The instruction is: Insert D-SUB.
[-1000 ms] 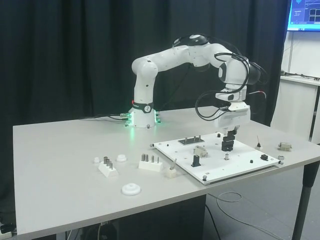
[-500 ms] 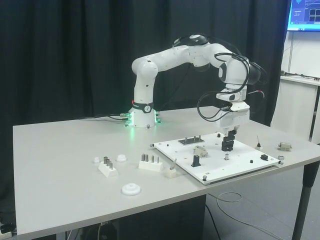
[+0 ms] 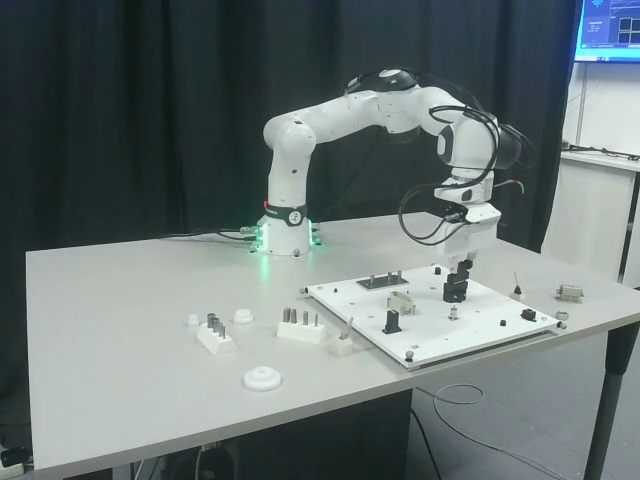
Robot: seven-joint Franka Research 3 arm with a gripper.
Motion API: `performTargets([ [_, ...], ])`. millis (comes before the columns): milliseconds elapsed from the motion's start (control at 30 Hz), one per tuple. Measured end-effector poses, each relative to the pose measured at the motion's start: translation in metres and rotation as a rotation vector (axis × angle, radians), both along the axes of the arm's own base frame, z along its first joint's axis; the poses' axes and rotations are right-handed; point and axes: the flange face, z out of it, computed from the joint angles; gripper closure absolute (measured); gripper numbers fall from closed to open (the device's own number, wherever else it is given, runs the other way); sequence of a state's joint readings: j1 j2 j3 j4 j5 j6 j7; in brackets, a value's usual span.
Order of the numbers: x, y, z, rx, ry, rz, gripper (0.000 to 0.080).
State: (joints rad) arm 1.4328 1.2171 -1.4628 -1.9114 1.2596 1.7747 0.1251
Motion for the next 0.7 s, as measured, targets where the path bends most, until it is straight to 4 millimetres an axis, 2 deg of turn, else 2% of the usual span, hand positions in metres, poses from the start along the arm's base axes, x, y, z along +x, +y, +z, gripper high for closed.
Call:
performTargets([
  [700,0.0005,-0.0002,0.0002,-0.003,-0.004,-0.017,0.0419],
])
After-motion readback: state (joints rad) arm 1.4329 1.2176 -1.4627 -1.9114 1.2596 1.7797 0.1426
